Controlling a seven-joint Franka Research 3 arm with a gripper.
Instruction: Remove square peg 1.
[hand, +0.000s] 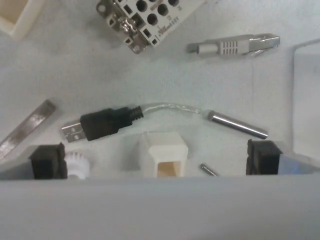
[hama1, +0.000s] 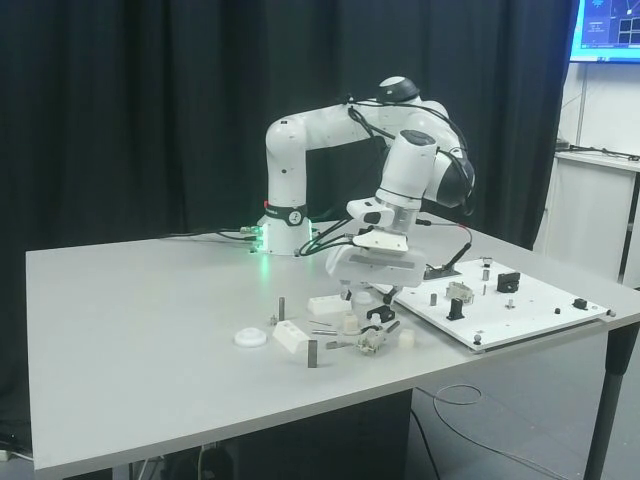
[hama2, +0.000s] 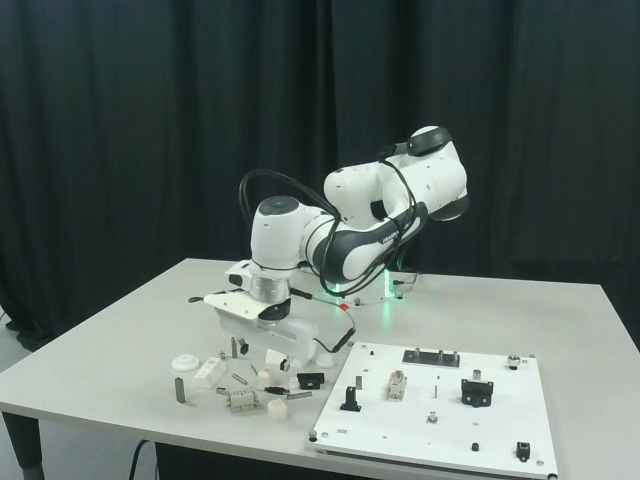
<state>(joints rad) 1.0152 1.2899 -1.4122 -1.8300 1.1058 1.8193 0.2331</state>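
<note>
White block (hand: 165, 154) between hand's fingers, USB plug (hand: 102, 125) just beside, cable crossing

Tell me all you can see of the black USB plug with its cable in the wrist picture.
The USB plug lies flat on the grey table. It has a bare metal tip, a black moulded body and a ribbed black collar. A thin clear-looking cable arcs from the collar to a shiny metal cylinder. Nothing grips it. A white block with a square hole lies close beside it.
</note>
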